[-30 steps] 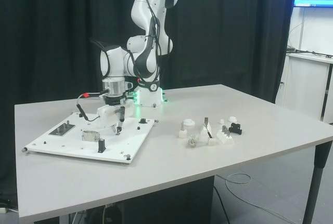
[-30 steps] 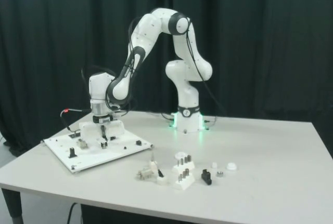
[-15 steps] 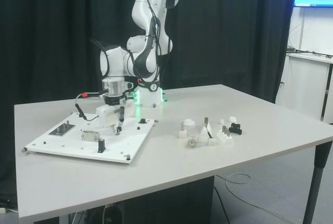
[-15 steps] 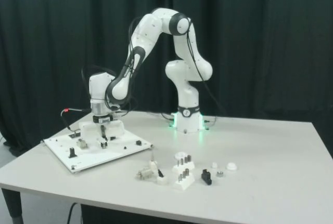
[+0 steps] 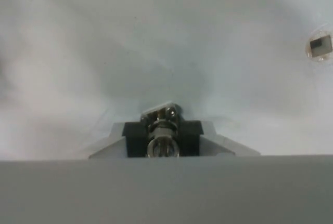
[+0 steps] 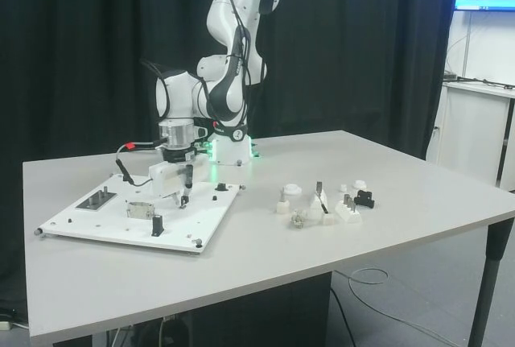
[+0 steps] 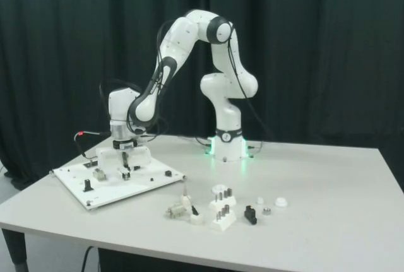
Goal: Insert BNC.
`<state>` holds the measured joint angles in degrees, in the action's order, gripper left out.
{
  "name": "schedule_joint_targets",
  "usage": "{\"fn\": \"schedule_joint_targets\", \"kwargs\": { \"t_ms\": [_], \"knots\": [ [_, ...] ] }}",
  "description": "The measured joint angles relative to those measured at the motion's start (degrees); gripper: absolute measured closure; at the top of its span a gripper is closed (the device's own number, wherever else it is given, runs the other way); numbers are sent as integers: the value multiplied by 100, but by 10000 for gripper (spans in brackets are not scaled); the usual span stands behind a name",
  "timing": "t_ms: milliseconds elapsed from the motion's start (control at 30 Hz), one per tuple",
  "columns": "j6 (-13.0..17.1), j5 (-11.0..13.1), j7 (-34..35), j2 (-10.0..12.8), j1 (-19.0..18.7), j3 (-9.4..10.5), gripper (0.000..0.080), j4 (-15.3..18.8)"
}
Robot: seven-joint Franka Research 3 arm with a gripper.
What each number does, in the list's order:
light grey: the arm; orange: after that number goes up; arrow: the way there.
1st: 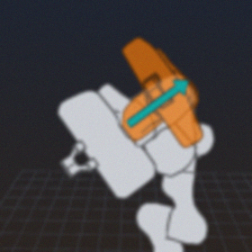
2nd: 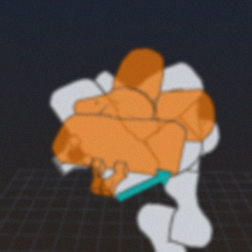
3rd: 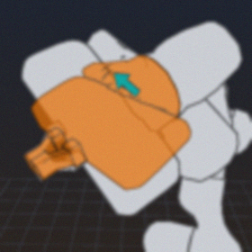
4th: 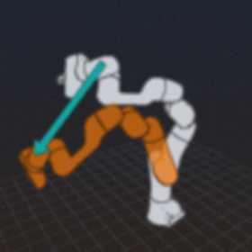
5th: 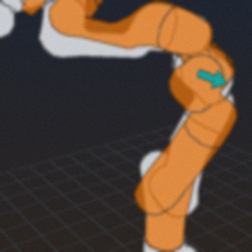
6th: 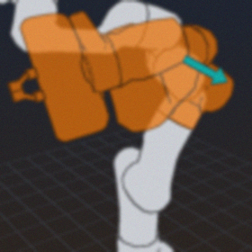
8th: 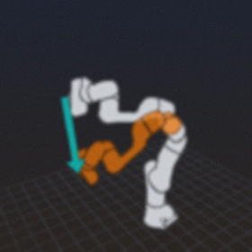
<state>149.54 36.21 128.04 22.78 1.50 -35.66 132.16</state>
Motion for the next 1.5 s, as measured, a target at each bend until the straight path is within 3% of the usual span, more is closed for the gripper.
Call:
{"fn": "schedule_joint_targets", "kwargs": {
  "t_ms": [333,367,700,733,1033,1267,1500],
  "knots": [
    [-11,94,0,23,-108,-106,682,-2],
    [-11,98,0,24,-113,-110,437,-2],
    [-35,99,-19,25,-224,-225,437,-10],
    [-39,99,-22,25,-243,-246,26,-15],
    [-214,96,-57,-17,-594,-663,8,-108],
    [-626,53,-144,-88,-1056,-1238,4,-220],
    [-1221,-124,-147,-130,-1599,-1944,3,-376]
  ]
}}
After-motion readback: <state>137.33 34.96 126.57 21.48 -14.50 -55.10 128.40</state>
